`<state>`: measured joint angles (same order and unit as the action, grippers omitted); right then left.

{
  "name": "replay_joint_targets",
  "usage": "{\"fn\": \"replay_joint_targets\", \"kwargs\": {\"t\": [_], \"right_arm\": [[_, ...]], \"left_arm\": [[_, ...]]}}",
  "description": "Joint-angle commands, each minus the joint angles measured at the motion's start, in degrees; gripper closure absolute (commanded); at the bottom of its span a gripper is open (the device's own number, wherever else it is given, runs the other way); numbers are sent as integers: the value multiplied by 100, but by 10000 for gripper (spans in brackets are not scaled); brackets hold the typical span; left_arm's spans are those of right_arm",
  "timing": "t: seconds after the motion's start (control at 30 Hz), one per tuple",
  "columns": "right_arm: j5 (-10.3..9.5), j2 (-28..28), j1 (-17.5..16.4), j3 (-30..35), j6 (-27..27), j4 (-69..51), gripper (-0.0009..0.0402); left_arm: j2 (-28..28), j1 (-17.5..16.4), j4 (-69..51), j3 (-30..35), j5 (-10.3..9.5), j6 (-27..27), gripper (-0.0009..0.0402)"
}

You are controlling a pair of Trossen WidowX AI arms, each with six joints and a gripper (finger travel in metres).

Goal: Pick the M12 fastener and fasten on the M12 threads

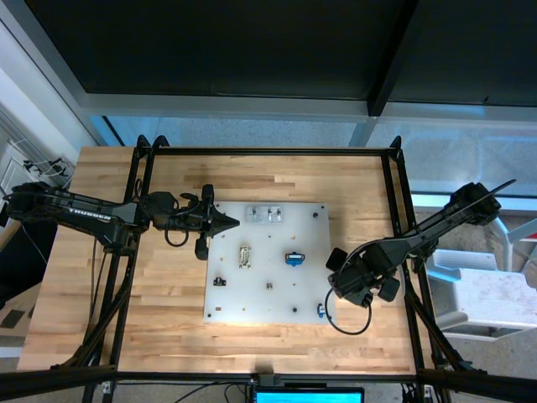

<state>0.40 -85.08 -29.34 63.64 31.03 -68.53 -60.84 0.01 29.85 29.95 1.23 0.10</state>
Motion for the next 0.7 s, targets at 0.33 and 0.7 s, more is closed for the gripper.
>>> {"fn": "replay_joint_targets", "kwargs": {"t": [0.33, 0.7], "right_arm": [[7, -22, -81, -529, -76, 608, 247], [15, -22, -68, -977, -120, 1095, 204]], "left_arm": [[-2, -2, 2, 0, 2, 0, 393], [-2, 0, 0, 0, 2, 0, 393]]}}
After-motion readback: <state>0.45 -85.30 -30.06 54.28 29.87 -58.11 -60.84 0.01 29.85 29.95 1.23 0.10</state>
